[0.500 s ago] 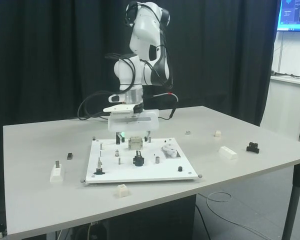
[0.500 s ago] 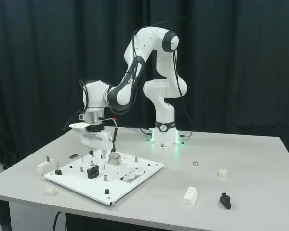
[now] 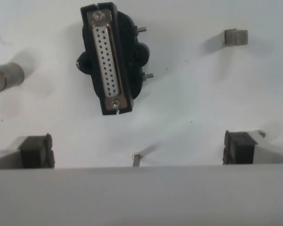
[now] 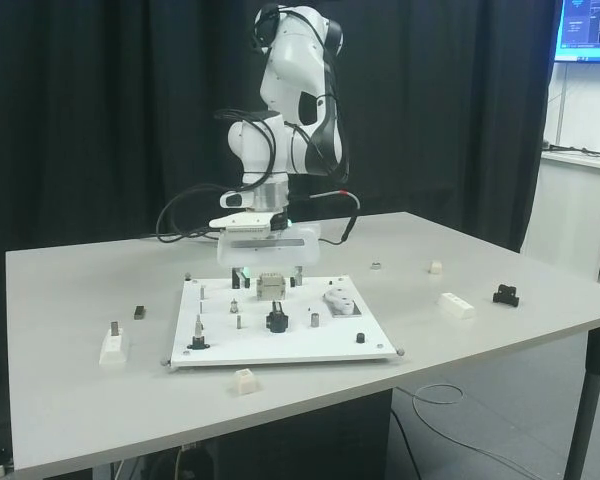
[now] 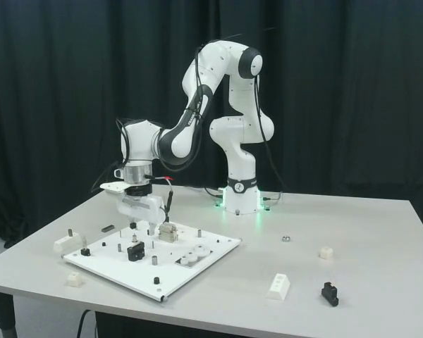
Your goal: Pick bolt 4.
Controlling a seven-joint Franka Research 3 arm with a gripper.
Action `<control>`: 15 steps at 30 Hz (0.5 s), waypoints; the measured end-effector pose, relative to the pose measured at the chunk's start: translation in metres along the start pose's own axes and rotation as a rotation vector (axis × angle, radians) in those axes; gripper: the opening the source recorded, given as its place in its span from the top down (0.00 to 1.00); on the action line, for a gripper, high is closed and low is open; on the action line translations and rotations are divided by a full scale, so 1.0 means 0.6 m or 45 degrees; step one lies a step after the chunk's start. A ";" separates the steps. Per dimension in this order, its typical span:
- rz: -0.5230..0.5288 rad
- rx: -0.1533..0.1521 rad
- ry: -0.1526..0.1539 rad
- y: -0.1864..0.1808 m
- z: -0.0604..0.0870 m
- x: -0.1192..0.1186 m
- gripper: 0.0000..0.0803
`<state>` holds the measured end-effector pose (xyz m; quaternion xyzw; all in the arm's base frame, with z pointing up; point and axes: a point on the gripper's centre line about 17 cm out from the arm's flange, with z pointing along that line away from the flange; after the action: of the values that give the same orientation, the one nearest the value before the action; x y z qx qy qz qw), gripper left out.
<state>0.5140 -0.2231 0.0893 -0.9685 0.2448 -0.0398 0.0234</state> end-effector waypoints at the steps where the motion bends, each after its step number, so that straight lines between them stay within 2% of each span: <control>1: -0.002 -0.001 0.000 -0.001 0.000 0.001 0.00; 15: -0.041 -0.014 -0.027 -0.010 -0.006 0.013 0.00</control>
<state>0.5235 -0.2215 0.0940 -0.9727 0.2293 -0.0285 0.0200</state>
